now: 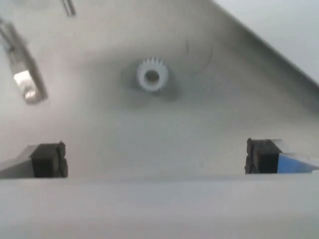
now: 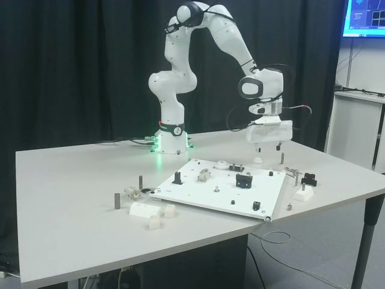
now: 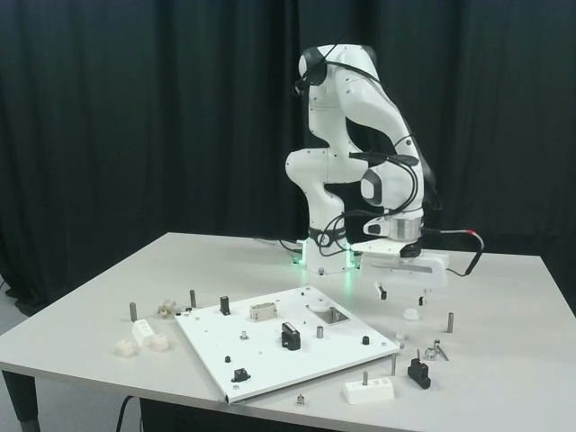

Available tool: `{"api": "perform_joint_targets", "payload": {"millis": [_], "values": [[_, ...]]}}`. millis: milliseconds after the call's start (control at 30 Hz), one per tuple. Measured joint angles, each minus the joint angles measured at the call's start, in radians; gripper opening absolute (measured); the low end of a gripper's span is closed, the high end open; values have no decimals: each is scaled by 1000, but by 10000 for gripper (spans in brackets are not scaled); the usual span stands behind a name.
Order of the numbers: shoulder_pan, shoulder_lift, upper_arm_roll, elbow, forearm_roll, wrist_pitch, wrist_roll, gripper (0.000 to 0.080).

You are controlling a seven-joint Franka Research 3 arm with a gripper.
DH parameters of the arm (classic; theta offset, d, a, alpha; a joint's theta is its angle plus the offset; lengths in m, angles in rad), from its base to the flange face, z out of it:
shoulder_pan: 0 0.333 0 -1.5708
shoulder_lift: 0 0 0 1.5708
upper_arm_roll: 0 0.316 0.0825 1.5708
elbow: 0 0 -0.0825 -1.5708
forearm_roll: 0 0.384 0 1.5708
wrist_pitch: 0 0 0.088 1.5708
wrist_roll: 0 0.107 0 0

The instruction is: Pick small gear.

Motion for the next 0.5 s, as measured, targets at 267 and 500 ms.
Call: {"api": "perform_joint_targets", "payload": {"millis": [267,500], "values": [[-19,76,-10,31,0,48,2,800],[-20,133,-29,67,-10,53,2,800]]}}
